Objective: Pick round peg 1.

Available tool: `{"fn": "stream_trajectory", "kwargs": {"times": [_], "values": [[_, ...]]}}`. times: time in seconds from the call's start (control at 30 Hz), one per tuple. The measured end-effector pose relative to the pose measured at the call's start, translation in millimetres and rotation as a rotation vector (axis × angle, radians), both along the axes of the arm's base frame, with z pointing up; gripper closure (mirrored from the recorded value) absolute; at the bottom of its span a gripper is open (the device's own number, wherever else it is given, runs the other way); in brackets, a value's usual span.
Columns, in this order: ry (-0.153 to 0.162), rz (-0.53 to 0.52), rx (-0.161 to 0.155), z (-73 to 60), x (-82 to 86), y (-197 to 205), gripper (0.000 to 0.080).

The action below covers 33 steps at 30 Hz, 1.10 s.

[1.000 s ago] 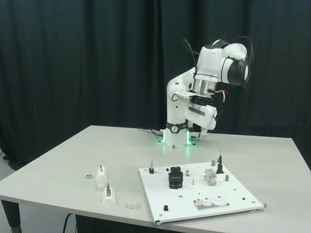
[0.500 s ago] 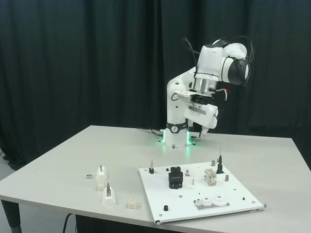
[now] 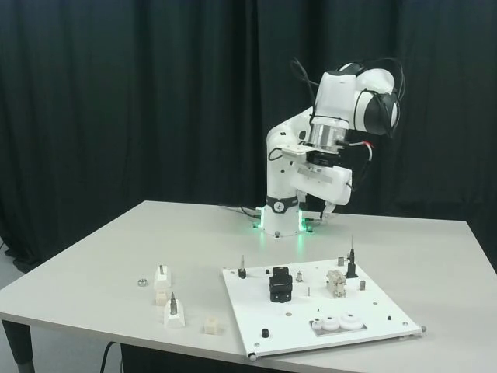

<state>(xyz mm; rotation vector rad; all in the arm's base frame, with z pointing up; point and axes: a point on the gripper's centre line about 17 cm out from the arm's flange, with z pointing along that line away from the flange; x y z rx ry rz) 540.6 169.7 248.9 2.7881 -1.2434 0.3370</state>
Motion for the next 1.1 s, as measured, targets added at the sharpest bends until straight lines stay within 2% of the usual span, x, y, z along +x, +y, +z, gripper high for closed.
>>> {"fn": "stream_trajectory", "kwargs": {"times": [0.37,0.67,0.97,1.1], "values": [[0.023,0.167,-0.041,-2.7,-1.7,-25,0.0003],[0.028,0.242,-0.074,-3.9,0.9,-63,0.0003],[0.055,0.385,-0.124,-5.8,4.7,-105,0.0003],[0.066,0.415,-0.135,-7.4,5.4,-124,0.0003]]}}
